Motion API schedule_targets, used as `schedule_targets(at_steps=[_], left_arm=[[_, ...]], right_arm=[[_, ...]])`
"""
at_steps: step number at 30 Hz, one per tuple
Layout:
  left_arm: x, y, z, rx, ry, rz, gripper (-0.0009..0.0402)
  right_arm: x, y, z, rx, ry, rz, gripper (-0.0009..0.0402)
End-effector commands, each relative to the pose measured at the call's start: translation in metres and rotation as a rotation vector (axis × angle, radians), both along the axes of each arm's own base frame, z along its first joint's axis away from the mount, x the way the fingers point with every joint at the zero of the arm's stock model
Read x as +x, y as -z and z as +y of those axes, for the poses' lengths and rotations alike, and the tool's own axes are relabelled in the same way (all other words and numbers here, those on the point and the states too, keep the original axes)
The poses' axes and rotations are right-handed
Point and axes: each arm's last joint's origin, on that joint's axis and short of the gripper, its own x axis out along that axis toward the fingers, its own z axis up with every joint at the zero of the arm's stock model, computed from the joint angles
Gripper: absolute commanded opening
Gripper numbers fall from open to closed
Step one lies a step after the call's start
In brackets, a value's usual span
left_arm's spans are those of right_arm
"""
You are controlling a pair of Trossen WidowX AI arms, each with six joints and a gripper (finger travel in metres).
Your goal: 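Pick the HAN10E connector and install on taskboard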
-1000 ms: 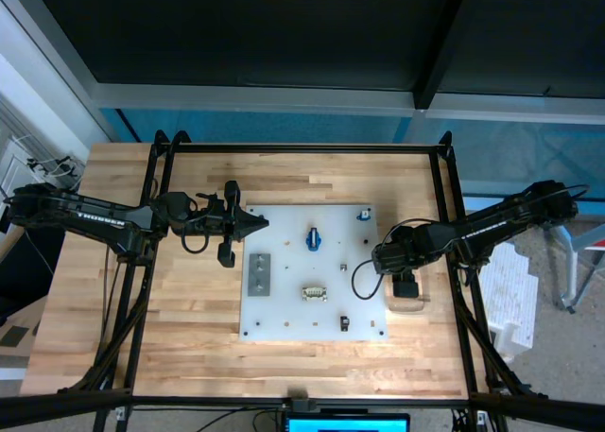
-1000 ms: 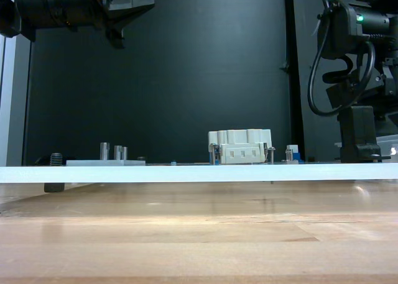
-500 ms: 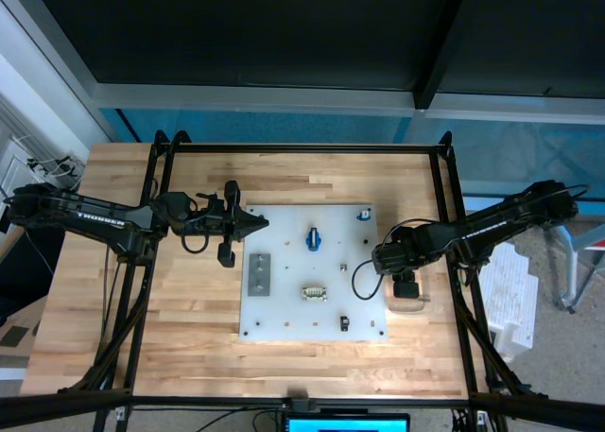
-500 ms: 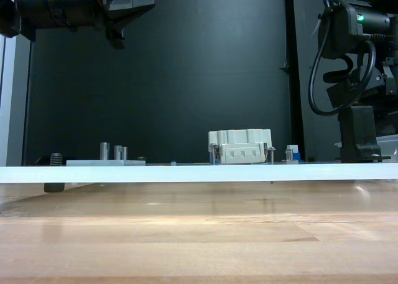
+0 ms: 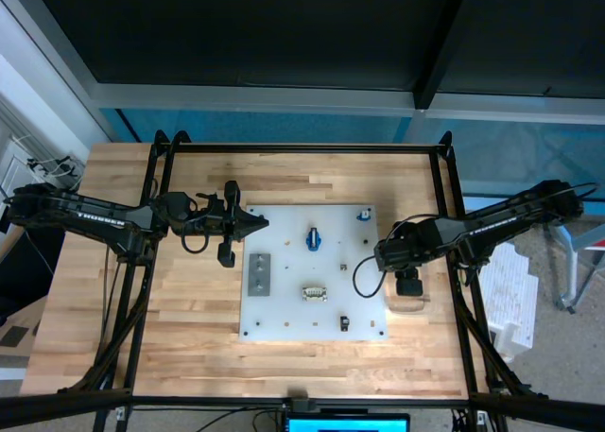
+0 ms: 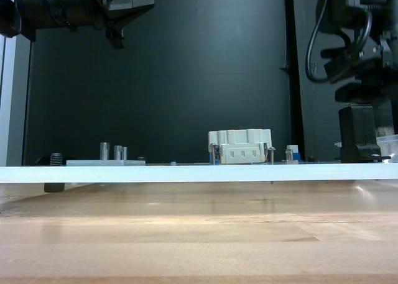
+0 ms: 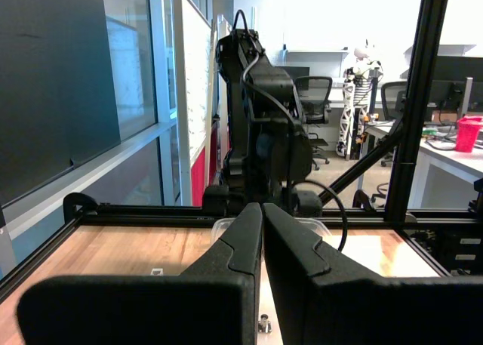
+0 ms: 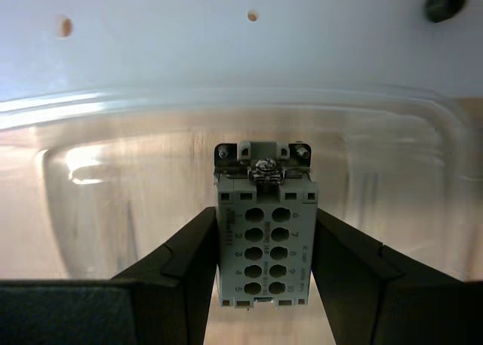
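Since your right gripper [image 8: 266, 243] has its jaws clamped on the two long sides of the HAN10E connector [image 8: 266, 209], you can count the grasp as made. The block sits square between them, its numbered holes facing the wrist camera and its metal screw clip at the end away from the arm.

Around it lies the clear tray [image 5: 417, 311], just beside the right edge of the taskboard [image 5: 284, 314]. The connector is over that tray and not over the plate. You cannot tell from these views whether it hangs free of the tray floor or rests on it.

By my reading, the picking half is about done and the installing half is all to come. You need to lift clear of the tray wall, carry the block across onto the plate and line it up. The beige socket [image 5: 315, 292] looks like the likely seat, and then you press it home. That socket stands bare, with nothing mated to it.

Your left gripper [image 5: 257, 222] hangs high near the board's far left edge, jaws shut together on nothing. It is well apart from the work and, I judge, out of the path.
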Motion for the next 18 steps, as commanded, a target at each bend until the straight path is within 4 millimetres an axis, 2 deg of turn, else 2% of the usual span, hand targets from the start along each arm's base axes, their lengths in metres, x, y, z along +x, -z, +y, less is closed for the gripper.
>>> schedule_targets(at_steps=[1,8,18], left_arm=[[0.000,0.000,0.000,0.000,0.000,0.000,0.0001],[0.000,0.000,0.000,0.000,0.000,0.000,0.0001],[0.000,0.000,0.000,0.000,0.000,0.000,0.0001]], right_arm=[[0.002,-0.016,0.000,0.000,0.000,-0.001,0.0039],[0.004,-0.045,0.001,-0.001,0.000,0.000,0.0039],[0.008,-0.053,0.002,0.002,0.002,-0.010,0.0039]])
